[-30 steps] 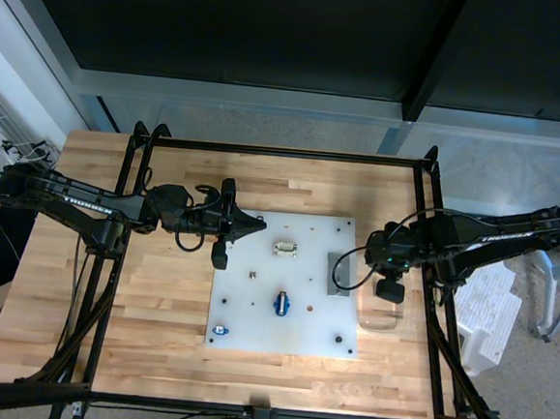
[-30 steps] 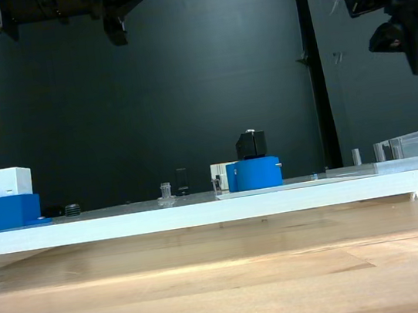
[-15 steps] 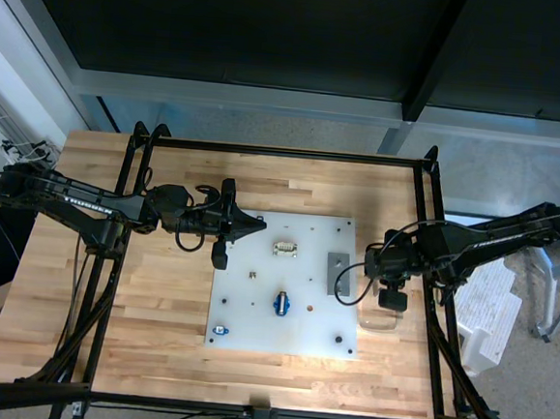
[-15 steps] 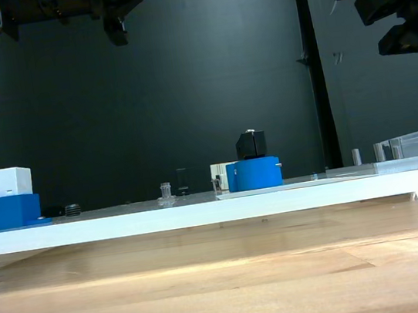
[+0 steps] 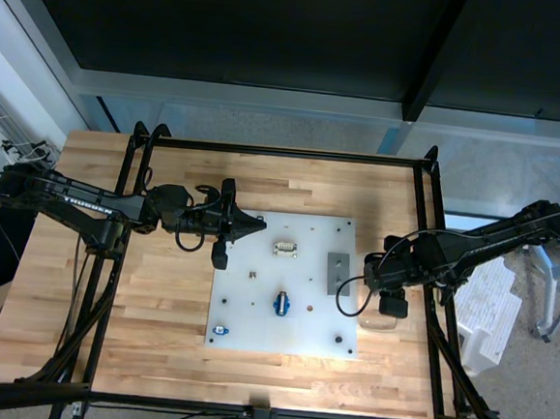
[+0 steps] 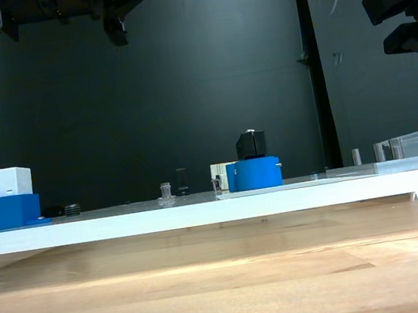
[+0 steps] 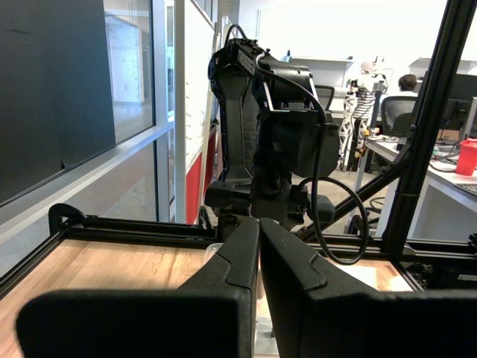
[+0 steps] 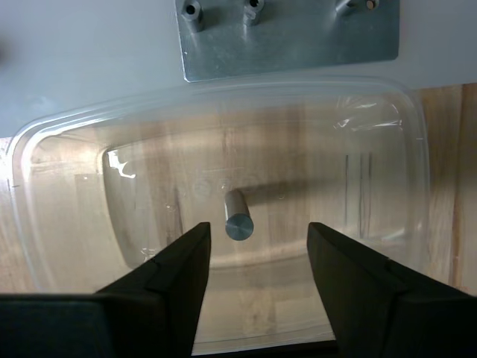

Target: Pick the 16mm cylinder and install on the taskboard

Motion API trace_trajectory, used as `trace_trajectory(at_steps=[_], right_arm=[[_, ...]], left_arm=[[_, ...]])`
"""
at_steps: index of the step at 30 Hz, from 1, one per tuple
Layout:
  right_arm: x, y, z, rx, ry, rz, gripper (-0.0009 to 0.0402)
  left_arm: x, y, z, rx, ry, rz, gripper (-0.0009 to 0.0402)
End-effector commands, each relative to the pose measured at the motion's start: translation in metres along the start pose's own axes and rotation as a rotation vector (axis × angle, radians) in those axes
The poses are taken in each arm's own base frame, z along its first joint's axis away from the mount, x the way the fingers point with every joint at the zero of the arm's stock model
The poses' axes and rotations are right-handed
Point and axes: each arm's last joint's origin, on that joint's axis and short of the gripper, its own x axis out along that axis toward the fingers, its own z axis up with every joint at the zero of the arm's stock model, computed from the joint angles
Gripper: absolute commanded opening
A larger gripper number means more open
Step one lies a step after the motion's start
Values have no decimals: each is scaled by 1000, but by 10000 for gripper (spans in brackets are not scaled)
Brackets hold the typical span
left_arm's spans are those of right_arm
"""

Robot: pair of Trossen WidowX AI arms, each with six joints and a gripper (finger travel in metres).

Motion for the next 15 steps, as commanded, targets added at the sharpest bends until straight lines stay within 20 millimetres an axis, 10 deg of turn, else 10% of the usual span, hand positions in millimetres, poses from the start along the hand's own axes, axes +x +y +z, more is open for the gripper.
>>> trace_trajectory(at_steps=[1, 15], right_arm=[[4, 0, -2, -4, 13, -4, 203], [26, 4, -9, -12, 34, -10, 215]], left_arm=[[0, 0, 0, 0, 0, 0, 1], [0, 0, 0, 0, 0, 0, 1]])
